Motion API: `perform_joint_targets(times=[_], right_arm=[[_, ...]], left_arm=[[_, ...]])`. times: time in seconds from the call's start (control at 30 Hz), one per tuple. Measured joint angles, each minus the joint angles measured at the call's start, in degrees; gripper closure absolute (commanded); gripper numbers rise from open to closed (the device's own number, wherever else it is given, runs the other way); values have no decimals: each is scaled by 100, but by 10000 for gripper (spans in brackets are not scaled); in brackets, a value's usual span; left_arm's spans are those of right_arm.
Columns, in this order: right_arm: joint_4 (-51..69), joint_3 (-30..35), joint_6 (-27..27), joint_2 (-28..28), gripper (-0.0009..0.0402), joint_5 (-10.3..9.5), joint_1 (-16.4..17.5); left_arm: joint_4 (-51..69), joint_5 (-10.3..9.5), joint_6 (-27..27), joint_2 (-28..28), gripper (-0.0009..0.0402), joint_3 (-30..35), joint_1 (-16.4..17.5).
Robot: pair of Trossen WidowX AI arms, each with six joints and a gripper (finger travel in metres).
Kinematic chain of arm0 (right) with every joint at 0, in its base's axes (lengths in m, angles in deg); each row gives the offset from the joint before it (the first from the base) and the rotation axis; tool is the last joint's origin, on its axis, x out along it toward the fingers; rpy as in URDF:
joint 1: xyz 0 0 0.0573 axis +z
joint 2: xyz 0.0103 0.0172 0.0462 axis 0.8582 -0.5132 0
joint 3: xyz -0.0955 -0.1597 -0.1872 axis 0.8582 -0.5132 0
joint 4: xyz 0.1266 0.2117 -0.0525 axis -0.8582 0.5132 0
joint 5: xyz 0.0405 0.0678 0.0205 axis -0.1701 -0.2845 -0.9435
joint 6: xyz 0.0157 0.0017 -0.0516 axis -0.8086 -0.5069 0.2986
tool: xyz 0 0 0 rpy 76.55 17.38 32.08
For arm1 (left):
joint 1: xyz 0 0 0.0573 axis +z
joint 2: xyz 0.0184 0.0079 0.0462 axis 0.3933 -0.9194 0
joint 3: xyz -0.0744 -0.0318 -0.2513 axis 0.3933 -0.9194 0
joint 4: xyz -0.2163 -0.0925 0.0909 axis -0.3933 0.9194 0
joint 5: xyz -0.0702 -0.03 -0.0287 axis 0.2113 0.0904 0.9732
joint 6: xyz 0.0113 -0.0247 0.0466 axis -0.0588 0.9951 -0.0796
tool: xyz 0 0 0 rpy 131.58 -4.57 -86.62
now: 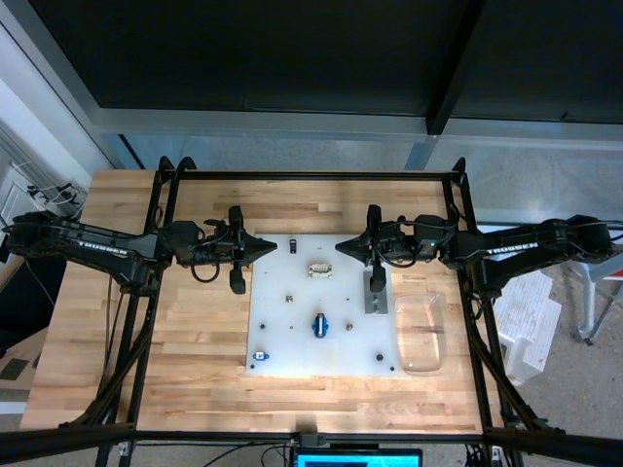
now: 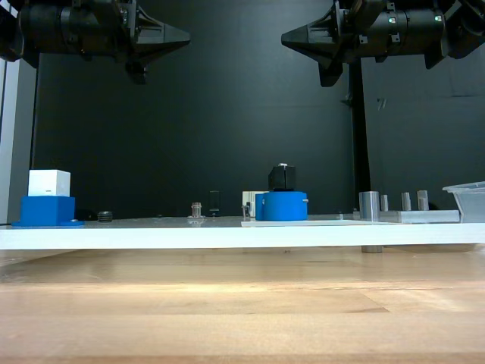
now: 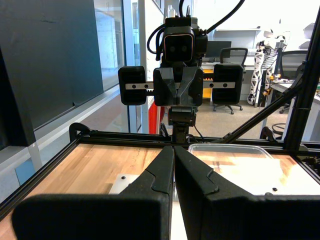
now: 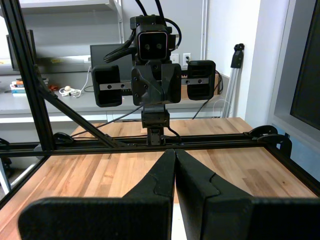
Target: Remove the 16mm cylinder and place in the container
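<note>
The 16mm cylinder (image 1: 350, 328) is a short grey metal rod standing upright on the white board (image 1: 292, 331), just right of a blue connector (image 1: 319, 326). At table level the cylinder (image 2: 369, 206) rises beside the blue connector (image 2: 284, 205). The container (image 1: 425, 326), a clear shallow tray, lies on the wood right of the board; its rim (image 2: 466, 189) shows at the edge of the low view. My left gripper (image 1: 275, 247) and right gripper (image 1: 338, 247) hover high over the board's far edge, tips facing each other, both shut and holding nothing.
A grey rectangular block (image 1: 377, 292) with several pegs sits between the cylinder and the container. A white cube on a blue base (image 2: 48, 201) stands at the board's near left corner. A black frame (image 1: 311, 176) borders the table.
</note>
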Motion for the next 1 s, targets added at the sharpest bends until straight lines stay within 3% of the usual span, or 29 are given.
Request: perform_joint_targets(times=[0.73, 0.8, 0.9, 1.0], right_arm=[[-59, 0, -11, 0, 393, -2, -2], [-59, 2, -168, 0, 393, -2, 0], [289, 133, -863, 0, 393, -4, 13], [1222, 417, -909, 0, 393, 7, 142]], left_arm=[[0, 2, -2, 0, 393, 0, 0], [0, 4, 0, 0, 393, 0, 0], [0, 4, 0, 0, 393, 0, 0], [0, 4, -2, 0, 393, 0, 0]])
